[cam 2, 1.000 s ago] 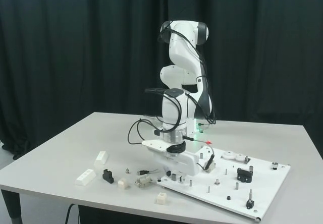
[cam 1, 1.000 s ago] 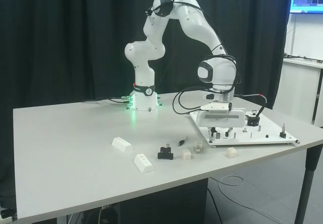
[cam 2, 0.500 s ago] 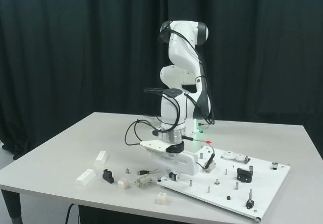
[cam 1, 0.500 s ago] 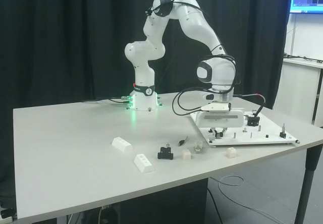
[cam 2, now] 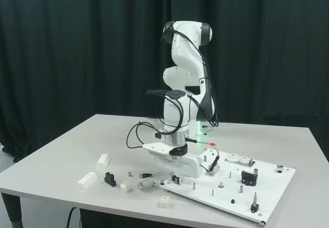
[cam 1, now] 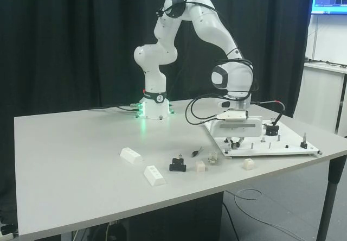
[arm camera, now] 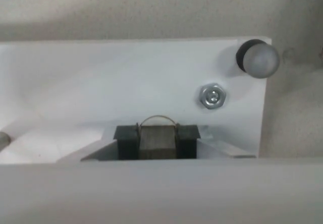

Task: Remove square peg 4.

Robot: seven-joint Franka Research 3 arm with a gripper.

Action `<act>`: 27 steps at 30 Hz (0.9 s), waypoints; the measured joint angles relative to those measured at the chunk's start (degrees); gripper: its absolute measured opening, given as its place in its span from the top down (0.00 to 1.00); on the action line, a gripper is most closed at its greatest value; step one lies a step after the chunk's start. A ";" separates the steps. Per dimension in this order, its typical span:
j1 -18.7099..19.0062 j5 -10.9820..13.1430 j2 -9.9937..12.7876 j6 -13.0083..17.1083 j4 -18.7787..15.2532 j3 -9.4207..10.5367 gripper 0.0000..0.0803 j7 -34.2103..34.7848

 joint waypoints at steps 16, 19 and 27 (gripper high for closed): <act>-0.01 0.03 -1.62 -1.96 0.00 -0.04 0.81 1.06; -0.01 0.03 -2.46 -2.97 0.00 -0.09 0.81 1.20; -0.01 0.03 -4.55 -5.41 0.00 -0.40 0.81 1.29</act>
